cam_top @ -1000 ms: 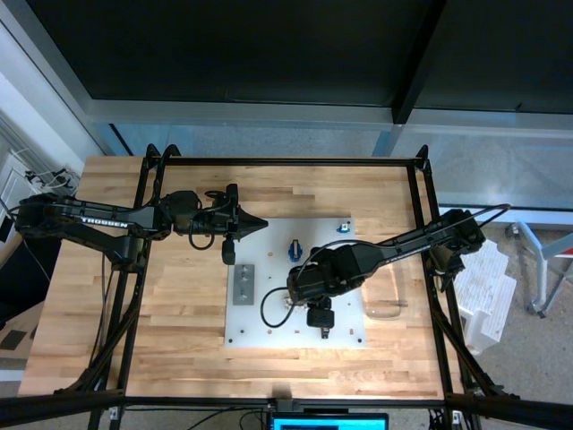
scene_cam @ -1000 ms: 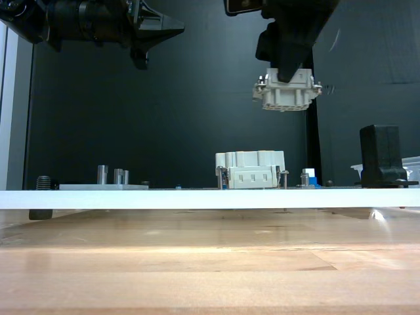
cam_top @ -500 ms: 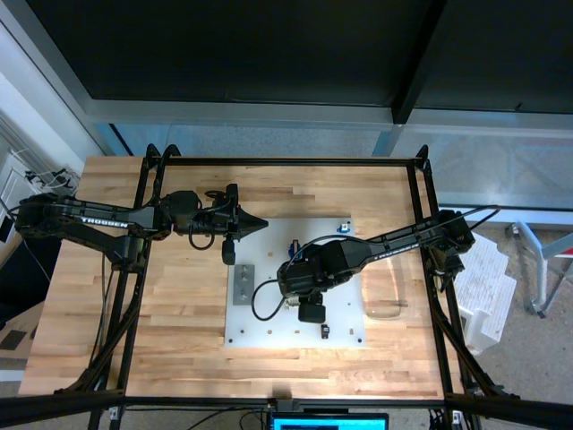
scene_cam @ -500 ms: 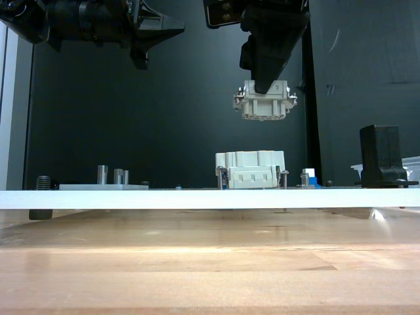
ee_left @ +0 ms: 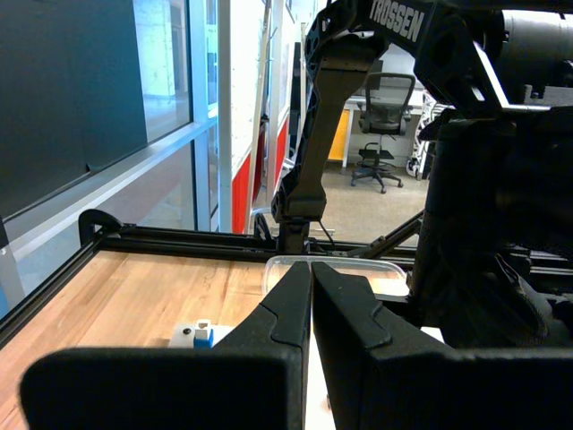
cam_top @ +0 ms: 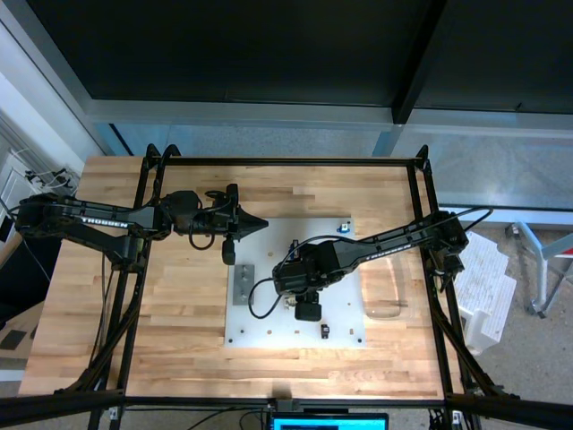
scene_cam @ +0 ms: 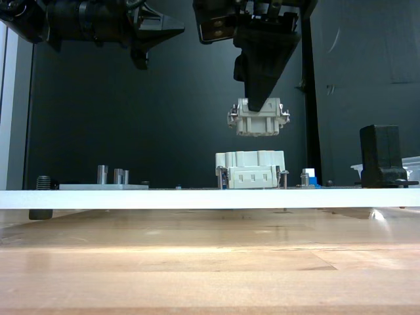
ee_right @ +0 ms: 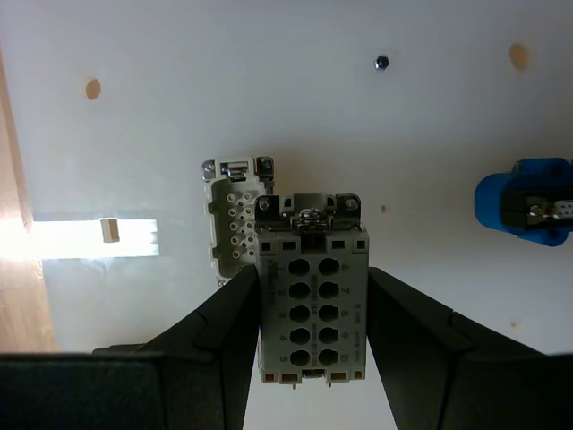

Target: Pick the HAN10E connector and install on the hub

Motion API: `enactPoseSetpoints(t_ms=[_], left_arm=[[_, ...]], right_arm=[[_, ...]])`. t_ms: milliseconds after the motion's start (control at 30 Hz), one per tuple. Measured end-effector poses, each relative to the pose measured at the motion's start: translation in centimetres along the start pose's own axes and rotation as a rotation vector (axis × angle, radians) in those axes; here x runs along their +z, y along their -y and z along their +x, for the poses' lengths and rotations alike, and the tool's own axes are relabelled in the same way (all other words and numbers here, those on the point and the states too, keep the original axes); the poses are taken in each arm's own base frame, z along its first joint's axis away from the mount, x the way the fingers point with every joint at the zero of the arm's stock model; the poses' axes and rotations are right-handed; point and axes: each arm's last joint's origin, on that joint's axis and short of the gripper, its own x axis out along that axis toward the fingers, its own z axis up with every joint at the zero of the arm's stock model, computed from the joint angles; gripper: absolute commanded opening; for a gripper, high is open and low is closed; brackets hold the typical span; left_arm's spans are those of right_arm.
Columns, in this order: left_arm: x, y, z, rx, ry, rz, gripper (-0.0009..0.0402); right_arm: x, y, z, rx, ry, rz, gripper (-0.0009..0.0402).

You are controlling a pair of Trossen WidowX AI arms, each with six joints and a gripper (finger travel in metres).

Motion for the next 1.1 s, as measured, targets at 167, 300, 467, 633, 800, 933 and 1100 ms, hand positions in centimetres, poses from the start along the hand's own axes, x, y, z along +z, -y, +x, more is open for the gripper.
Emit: enactPoseSetpoints(t_ms=[167, 300, 467, 633, 800, 933, 1100], left_arm=[[0.0, 0.0, 0.0, 0.000, -0.001, 0.000, 0.0000], [0.0, 0.0, 0.0, 0.000, 0.000, 0.000, 0.0000], [0.0, 0.0, 0.0, 0.000, 0.000, 0.000, 0.0000], [0.0, 0.0, 0.0, 0.000, -0.001, 0.000, 0.0000], [0.0, 0.0, 0.0, 0.000, 0.000, 0.000, 0.0000], [0.0, 0.0, 0.0, 0.000, 0.000, 0.000, 0.0000], [0.0, 0.0, 0.0, 0.000, 0.000, 0.000, 0.0000]], right_arm=[[0.3, 0.2, 0.3, 0.002, 0.012, -0.012, 0.0029], [0.5, 0.4, 0.8, -0.001, 0.009, -0.012, 0.0029], [0.7, 0.5, 1.3, -0.003, 0.008, -0.012, 0.0029], [0.8, 0.4, 1.8, -0.011, 0.004, -0.014, 0.0029], [0.9, 0.4, 2.5, -0.015, -0.010, -0.021, 0.0029], [0.9, 0.3, 3.1, -0.018, -0.021, -0.033, 0.0029], [1.0, 0.3, 3.4, -0.020, -0.027, -0.036, 0.0030]])
